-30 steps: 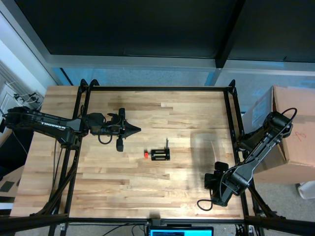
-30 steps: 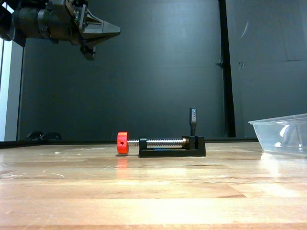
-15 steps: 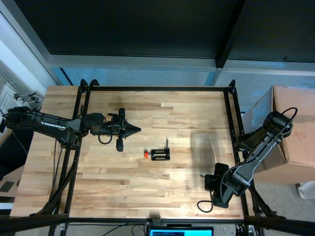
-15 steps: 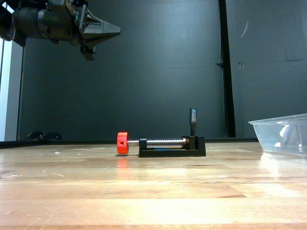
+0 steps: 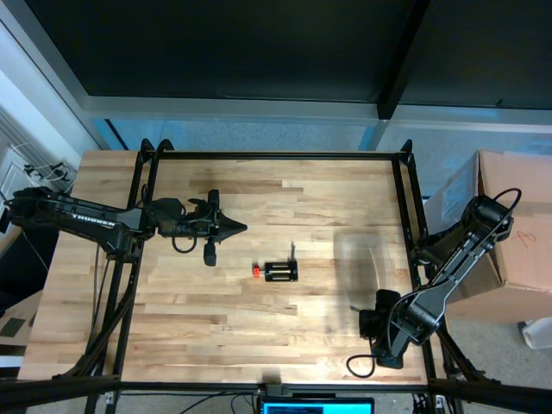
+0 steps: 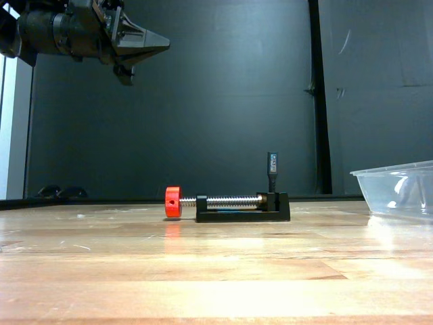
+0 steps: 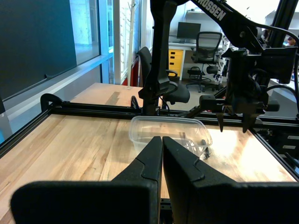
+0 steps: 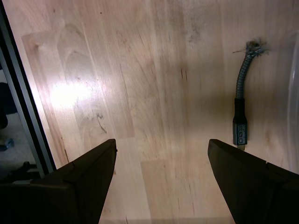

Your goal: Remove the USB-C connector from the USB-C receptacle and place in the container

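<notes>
Plainly, the USB-C connector (image 6: 272, 166) stands upright, seated in the clamp (image 6: 237, 217); it is probably light and stiff, best pinched by its short body. The left gripper (image 6: 162, 45), jaws pressed together, hangs high left of the clamp; the right gripper (image 8: 161, 142), jaws spread, hangs well right of it.

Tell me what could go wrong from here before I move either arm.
1. The connector stands upright in the clamp, with nothing holding it. The left gripper, high to the clamp's left, is shut and could knock the connector if lowered like that.
2. The right gripper hangs open over a loose cable piece lying on the table beside the container. It might be grabbed instead.
</notes>
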`<state>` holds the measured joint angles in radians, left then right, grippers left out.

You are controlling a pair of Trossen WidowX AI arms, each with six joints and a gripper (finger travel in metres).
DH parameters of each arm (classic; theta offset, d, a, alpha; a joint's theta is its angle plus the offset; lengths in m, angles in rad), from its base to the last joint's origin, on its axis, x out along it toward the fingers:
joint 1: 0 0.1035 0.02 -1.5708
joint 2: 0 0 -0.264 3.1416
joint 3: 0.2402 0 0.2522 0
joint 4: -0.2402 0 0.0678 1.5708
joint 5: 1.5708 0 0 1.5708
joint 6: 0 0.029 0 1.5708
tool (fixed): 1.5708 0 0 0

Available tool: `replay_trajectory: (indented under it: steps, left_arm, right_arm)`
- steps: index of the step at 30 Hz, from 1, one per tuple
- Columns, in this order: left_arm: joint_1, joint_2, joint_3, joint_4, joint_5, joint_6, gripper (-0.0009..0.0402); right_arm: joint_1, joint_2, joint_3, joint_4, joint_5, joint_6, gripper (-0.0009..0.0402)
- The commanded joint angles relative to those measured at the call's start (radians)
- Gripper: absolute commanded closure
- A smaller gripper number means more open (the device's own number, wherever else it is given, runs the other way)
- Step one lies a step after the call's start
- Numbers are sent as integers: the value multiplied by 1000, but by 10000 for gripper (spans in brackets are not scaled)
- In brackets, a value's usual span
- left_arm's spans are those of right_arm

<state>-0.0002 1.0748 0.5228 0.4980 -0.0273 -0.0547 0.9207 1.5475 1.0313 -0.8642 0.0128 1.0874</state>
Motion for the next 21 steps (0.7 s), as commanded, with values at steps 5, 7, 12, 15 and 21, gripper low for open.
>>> replay_trajectory:
  steps: [5,7,12,15,21]
  left_arm:
    - [0,0,0,0,0,0,393]
    - [0,0,0,0,0,0,393]
    - [0,0,0,1,0,0,393]
    - [0,0,0,0,0,0,393]
    - [0,0,0,0,0,0,393]
  right_arm:
    - [0,13,-65,14,20,24,119]
    - [0,13,-84,23,22,22,119]
    - [-2,12,-149,108,24,-5,119]
    - [-8,12,-191,127,24,-23,119]
    - [-24,-16,-245,146,26,-54,119]
